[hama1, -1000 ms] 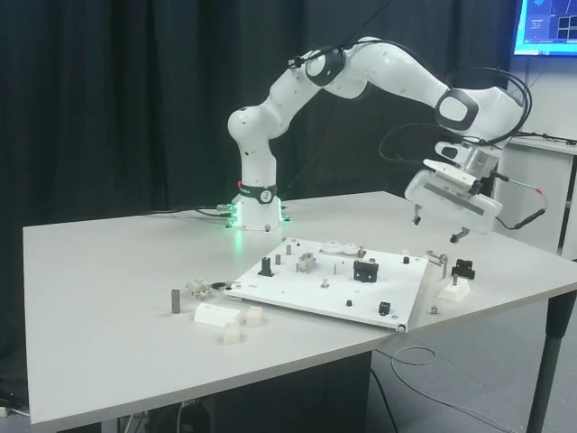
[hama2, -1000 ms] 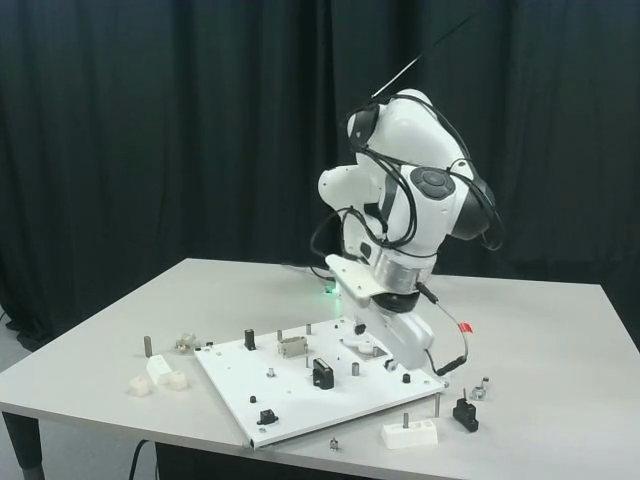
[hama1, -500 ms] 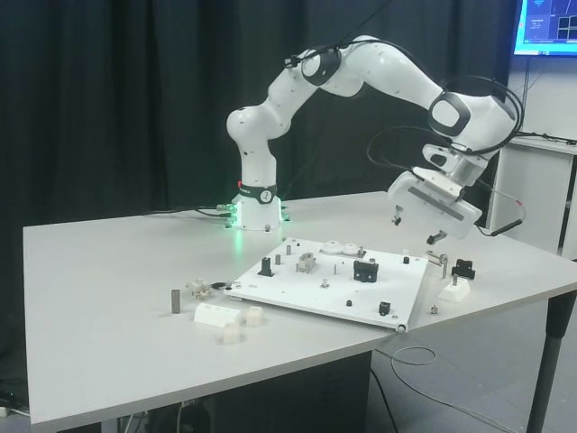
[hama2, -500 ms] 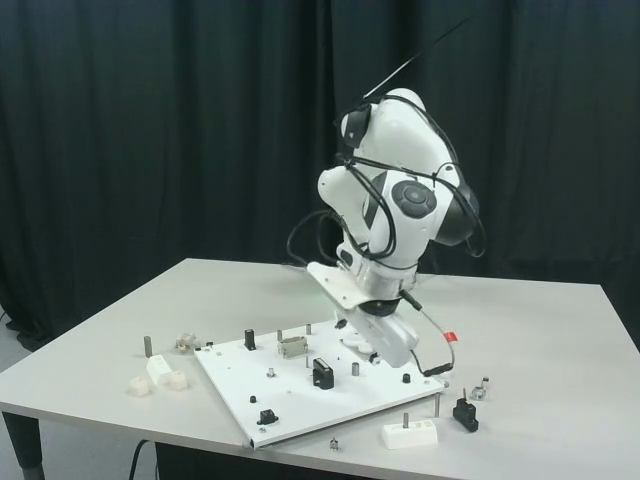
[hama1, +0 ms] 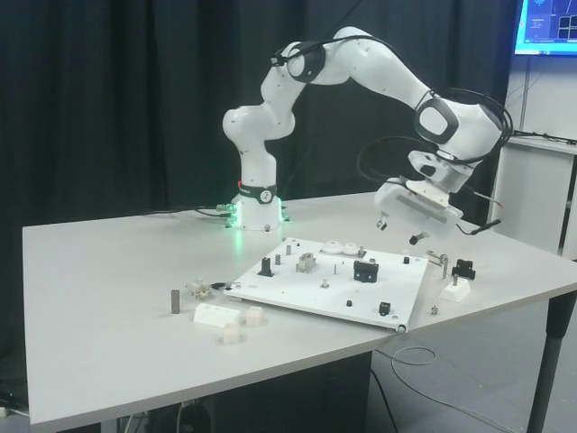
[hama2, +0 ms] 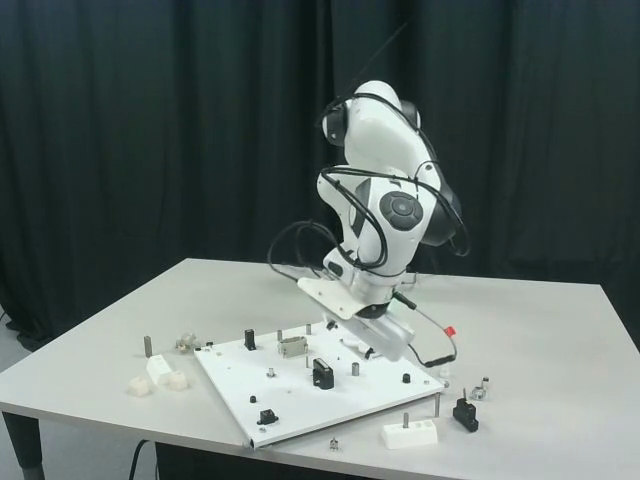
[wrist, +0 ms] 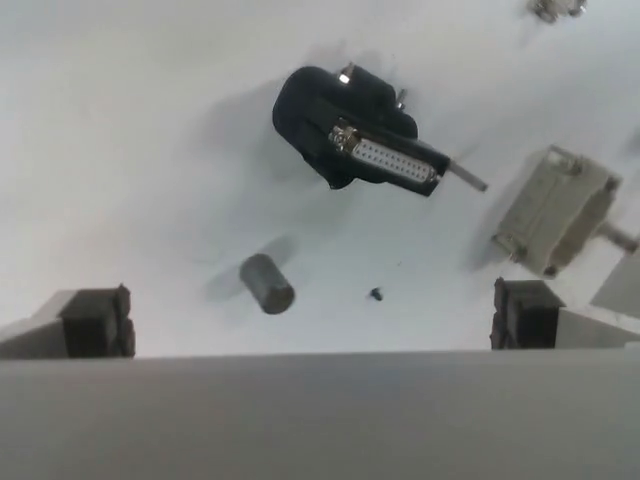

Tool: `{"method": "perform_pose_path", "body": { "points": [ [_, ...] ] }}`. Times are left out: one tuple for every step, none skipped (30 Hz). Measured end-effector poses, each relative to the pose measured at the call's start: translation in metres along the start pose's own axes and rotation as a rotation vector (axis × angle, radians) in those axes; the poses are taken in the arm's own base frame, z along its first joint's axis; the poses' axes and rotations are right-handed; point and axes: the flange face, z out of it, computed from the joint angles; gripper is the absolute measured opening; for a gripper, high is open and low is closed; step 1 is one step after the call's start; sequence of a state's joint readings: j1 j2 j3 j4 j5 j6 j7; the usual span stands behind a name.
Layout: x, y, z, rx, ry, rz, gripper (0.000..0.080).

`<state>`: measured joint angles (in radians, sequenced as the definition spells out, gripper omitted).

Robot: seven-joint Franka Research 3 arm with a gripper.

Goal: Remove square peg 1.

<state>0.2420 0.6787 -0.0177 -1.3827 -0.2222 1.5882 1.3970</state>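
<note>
A white board (hama1: 297, 293) (hama2: 300, 405) on the grey table carries several small grey pegs; I cannot tell which is square peg 1. My gripper (hama1: 397, 233) (hama2: 353, 340) hangs open and empty above the board's side nearest the black connector block (hama1: 364, 271) (hama2: 322, 374). In the wrist view the gripper (wrist: 310, 318) looks down on a short grey peg (wrist: 267, 283) (hama2: 355, 368), which stands on the board between the fingertips (wrist: 95, 322). The black connector block (wrist: 350, 140) and a grey connector (wrist: 553, 212) (hama1: 306, 262) lie beyond it.
Loose white blocks (hama1: 217, 314) and an upright grey peg (hama1: 174, 300) sit on the table left of the board. A white block (hama1: 453, 290) and a black piece (hama1: 463, 268) lie off its right edge. The arm's base (hama1: 257, 209) stands behind.
The arm has swung in from beyond the board's right edge and come lower, so the gripper now hangs over the board. It has stayed open and empty.
</note>
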Motion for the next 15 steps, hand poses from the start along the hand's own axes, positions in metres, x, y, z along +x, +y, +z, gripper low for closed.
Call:
{"method": "perform_pose_path", "body": {
  "points": [
    [0.001,0.001,0.001,0.002,-0.003,-0.028,0.0800],
    [0.002,0.002,0.002,0.004,-0.006,-0.055,0.0800],
    [0.002,0.004,0.003,0.007,-0.009,-0.085,0.0800],
    [0.004,0.005,0.005,0.008,-0.012,-0.118,0.0800],
    [0.005,0.006,0.006,0.011,-0.014,-0.157,0.0800],
    [0.006,0.007,0.007,0.015,-0.016,-0.194,0.0800],
    [0.007,0.008,0.008,0.016,-0.016,-0.227,0.0800],
    [0.008,0.009,0.009,0.017,-0.017,-0.263,0.0800],
    [0.009,0.010,0.010,0.018,-0.018,-0.292,0.0800],
    [0.010,0.011,0.011,0.018,-0.018,-0.317,0.0800],
    [0.011,0.012,0.012,0.019,-0.019,-0.338,0.0800],
    [0.012,0.012,0.013,0.018,-0.020,-0.359,0.0800],
    [0.013,0.013,0.015,0.017,-0.021,-0.380,0.0800],
    [0.014,0.014,0.016,0.017,-0.022,-0.401,0.0800],
    [0.015,0.015,0.017,0.017,-0.023,-0.422,0.0800]
  ]
}}
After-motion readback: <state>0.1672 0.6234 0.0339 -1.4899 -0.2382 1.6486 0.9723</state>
